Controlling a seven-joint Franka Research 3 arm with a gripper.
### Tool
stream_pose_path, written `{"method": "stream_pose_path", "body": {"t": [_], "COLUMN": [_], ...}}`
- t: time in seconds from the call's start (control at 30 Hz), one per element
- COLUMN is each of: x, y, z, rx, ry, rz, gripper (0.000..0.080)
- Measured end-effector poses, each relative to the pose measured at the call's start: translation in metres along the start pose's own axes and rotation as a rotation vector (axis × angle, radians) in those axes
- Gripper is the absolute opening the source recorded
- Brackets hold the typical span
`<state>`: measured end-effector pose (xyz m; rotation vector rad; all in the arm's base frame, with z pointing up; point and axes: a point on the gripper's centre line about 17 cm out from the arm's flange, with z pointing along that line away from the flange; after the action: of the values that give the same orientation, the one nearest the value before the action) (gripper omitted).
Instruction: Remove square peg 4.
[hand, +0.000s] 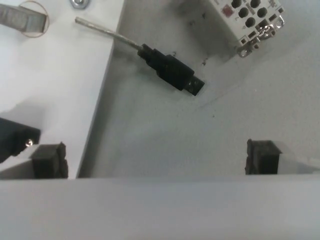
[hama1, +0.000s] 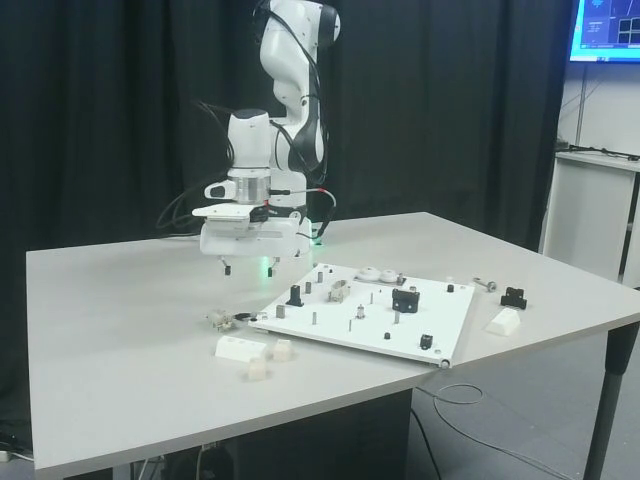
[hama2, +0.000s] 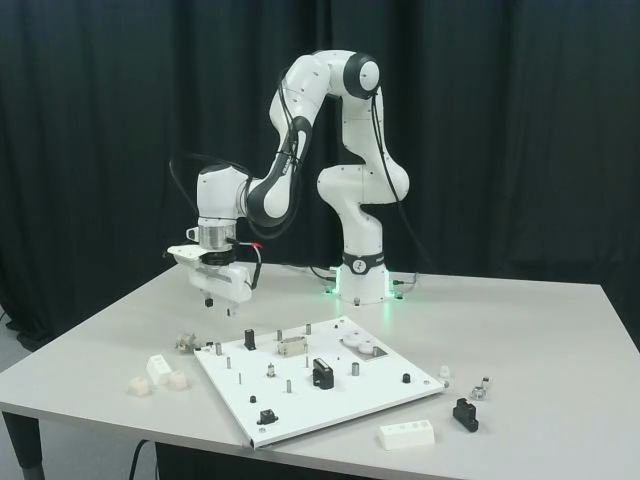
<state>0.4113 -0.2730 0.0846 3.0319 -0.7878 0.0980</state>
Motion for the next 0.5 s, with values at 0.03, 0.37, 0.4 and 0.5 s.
{"method": "stream_pose_path", "body": {"t": [0.03, 0.37, 0.4, 0.5], "x": [0.0000, 0.0005, 0.0005, 0.0007], "y": [0.0000, -0.0010, -0.0011, -0.0015], "z": [0.0000, -0.0002, -0.0002, -0.0003], "rx": [0.000, 0.000, 0.001, 0.002], "ry": [0.000, 0.001, 0.001, 0.001], "rz": [0.000, -0.002, -0.002, 0.001], "gripper": [0.0791, 0.0799, 0.0799, 0.0799]}}
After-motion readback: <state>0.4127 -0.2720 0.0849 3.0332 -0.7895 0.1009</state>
